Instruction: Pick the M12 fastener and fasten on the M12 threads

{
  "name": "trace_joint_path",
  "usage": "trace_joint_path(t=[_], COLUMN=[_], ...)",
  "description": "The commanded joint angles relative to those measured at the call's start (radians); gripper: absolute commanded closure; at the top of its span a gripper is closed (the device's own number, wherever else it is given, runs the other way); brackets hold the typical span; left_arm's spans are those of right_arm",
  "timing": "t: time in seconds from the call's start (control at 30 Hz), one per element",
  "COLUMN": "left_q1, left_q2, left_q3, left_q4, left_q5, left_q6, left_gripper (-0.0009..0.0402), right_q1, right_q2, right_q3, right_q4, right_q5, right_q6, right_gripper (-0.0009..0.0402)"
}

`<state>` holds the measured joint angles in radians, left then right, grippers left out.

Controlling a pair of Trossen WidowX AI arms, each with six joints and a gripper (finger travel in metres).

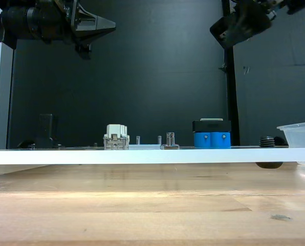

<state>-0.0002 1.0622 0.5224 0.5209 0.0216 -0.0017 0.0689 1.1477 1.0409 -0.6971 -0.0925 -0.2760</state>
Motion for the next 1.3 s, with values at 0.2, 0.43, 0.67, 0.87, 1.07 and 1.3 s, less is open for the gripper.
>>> trace_joint_path(t=[0.2, 0.43, 0.67, 0.87, 1.07, 1.3], left_q1=[0.000, 0.000, 0.000, 0.000, 0.000, 0.000], left_q2=[0.000, 0.000, 0.000, 0.000, 0.000, 0.000], left_q3=[0.000, 0.000, 0.000, 0.000, 0.000, 0.000], left_q4=[0.000, 0.000, 0.000, 0.000, 0.000, 0.000], left_q5=[0.000, 0.000, 0.000, 0.000, 0.000, 0.000], left_q6=[0.000, 0.000, 0.000, 0.000, 0.000, 0.000], left_gripper=[0.0393, 0.0393, 0.0393, 0.0393, 0.0393, 0.0393], right_q1=[0.038, 0.117, 0.206, 0.285, 0.333, 0.352], right_q2=[0.006, 0.017, 0.069, 0.150, 0.209, 0.244], right_q3=[0.022, 0.024, 0.024, 0.024, 0.024, 0.022], right_q4=[-0.219, -0.343, -0.472, -0.516, -0.510, -0.463], right_q5=[0.004, 0.035, 0.076, 0.101, 0.100, 0.101], right_q6=[-0.045, -0.051, -0.047, -0.044, -0.017, 0.010], right_gripper=[0.0393, 0.0393, 0.0393, 0.0393, 0.0393, 0.0356])
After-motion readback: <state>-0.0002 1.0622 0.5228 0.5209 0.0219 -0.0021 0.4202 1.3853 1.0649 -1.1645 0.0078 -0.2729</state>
